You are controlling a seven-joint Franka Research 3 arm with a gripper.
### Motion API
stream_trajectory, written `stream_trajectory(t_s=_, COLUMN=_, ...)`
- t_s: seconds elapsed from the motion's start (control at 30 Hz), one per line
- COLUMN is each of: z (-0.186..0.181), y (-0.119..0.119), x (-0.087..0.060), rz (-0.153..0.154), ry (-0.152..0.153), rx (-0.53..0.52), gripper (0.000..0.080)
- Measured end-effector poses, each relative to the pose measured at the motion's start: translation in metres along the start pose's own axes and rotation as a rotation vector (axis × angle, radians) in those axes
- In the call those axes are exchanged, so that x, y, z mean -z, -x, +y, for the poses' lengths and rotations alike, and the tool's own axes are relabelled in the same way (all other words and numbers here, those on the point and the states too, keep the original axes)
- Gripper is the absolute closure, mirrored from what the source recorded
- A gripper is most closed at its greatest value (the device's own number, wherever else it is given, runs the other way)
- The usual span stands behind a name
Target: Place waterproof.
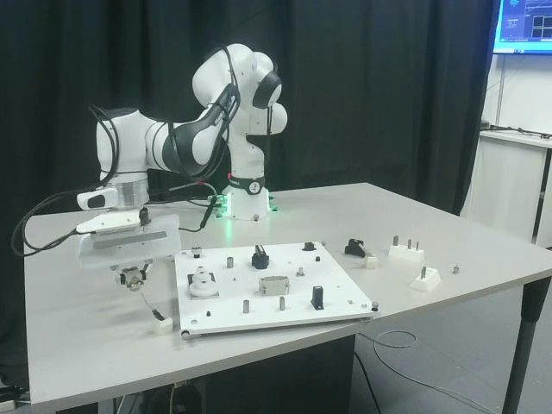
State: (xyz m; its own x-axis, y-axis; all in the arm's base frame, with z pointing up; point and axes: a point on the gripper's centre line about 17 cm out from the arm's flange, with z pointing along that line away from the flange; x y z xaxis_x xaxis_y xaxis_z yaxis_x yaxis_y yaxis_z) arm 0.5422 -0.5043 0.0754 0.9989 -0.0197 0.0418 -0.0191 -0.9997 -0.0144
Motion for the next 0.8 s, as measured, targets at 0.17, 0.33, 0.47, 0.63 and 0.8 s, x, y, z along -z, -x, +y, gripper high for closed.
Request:
stream_trajectory(t_s=0.17, z=0.004, y=0.002, x=0.003, rz=0.002, ry=0.006, rx=-0.196, gripper=0.0489)
stream_trajectory(t_s=0.33, z=0.008, y=0.003, x=0.003, rz=0.008, ry=0.011, rx=-0.36, gripper=0.0489)
stream_trajectory(t_s=0.47, z=0.011, y=0.003, x=0.002, rz=0.023, ry=0.013, rx=-0.473, gripper=0.0489)
stream_trajectory(t_s=0.63, z=0.016, y=0.006, x=-0.003, rz=0.042, ry=0.015, rx=-0.649, gripper=0.0489)
stream_trajectory(t_s=0.8, z=0.021, y=0.011, x=-0.011, rz=0.059, ry=0.019, rx=-0.805, gripper=0.0489)
